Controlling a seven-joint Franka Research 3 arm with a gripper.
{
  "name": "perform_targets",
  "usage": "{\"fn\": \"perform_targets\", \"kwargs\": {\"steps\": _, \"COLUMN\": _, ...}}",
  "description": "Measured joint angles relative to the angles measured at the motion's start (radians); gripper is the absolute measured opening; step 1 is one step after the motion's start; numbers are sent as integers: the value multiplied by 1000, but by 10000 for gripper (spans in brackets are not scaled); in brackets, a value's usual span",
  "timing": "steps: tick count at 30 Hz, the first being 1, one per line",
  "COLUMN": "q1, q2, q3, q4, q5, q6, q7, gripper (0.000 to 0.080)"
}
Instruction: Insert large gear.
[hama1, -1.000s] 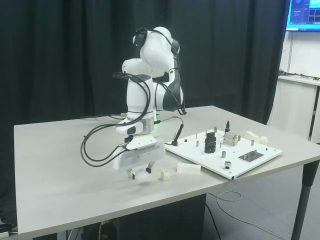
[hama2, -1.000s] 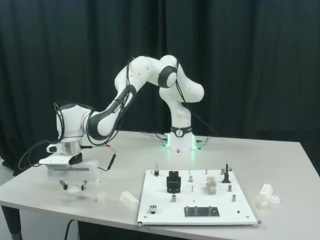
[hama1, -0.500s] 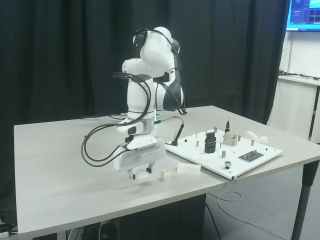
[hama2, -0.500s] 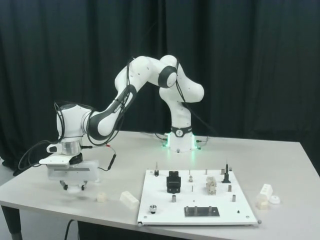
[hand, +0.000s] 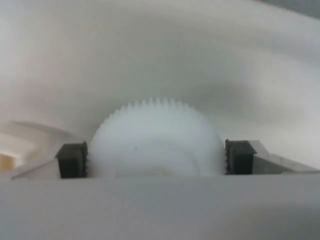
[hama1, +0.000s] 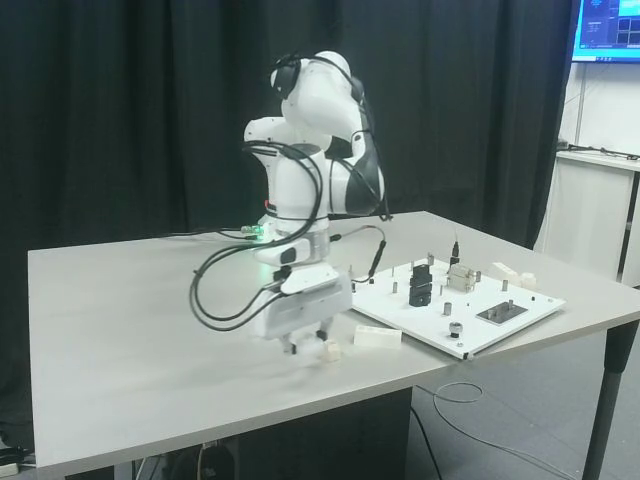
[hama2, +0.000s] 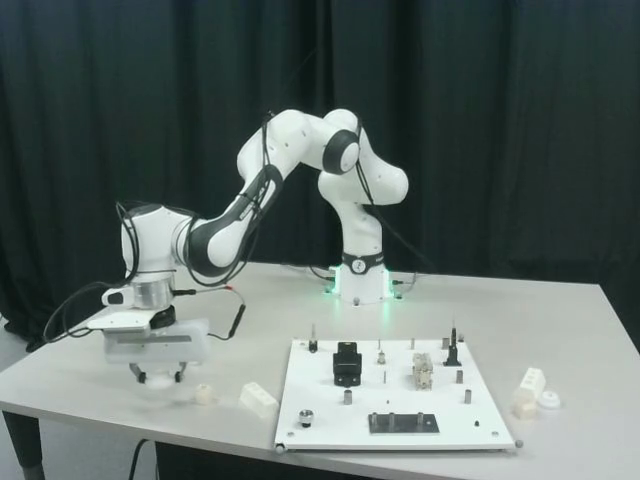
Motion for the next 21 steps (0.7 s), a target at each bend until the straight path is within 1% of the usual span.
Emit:
{"fn": "perform_targets", "kwargs": {"steps": 8, "q1": 61, "q2": -20, "q3": 0, "q4": 0, "q5": 35, "q6": -25, "q7": 38, "gripper": 596}}
{"fn": "perform_targets", "kwargs": {"steps": 21, "q1": 205, "q2": -64, "q3": 1, "q4": 1, "q5": 38, "q6": -49, "q7": 172, "gripper": 596}}
